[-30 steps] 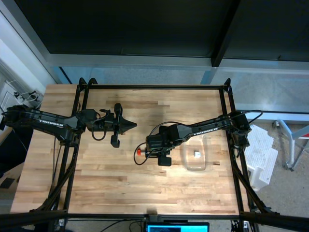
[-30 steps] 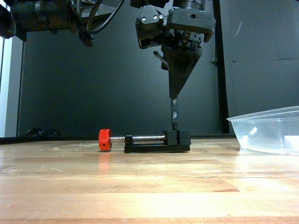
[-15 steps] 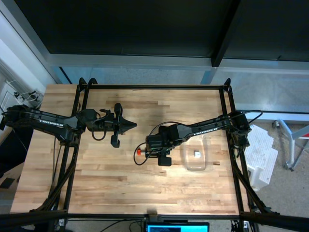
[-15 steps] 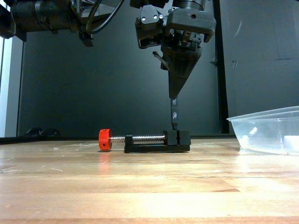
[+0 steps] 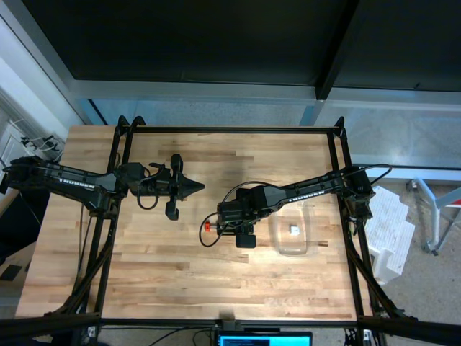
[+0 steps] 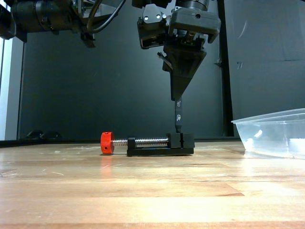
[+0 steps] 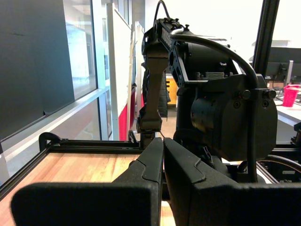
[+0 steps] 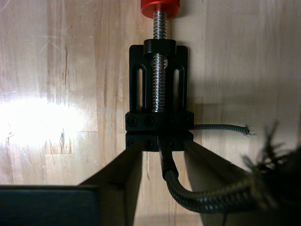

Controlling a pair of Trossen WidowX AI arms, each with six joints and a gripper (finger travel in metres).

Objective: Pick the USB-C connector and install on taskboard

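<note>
Although little else has shifted in the last half second, the right gripper (image 6: pixel 177 98) sits a shade higher over the taskboard (image 6: pixel 159 143). Its tip only just laps the top of the USB-C connector (image 6: pixel 178 117). The connector stands upright in the block's end away from the orange-red knob (image 6: pixel 107 142), with a braided cable trailing off it. Right wrist view: jaws parted, one finger on either side of the connector, neither clearly touching it. From above, the connector is hidden under the gripper. Clear tray (image 6: pixel 271 136) at 3 o'clock of the board, near but not touching. Small white piece (image 5: pixel 294 230) inside, blurred in the low view. Farther back, at 10 o'clock, the left gripper (image 5: pixel 196 187) hovers above the table, jaws pressed together on nothing.
</note>
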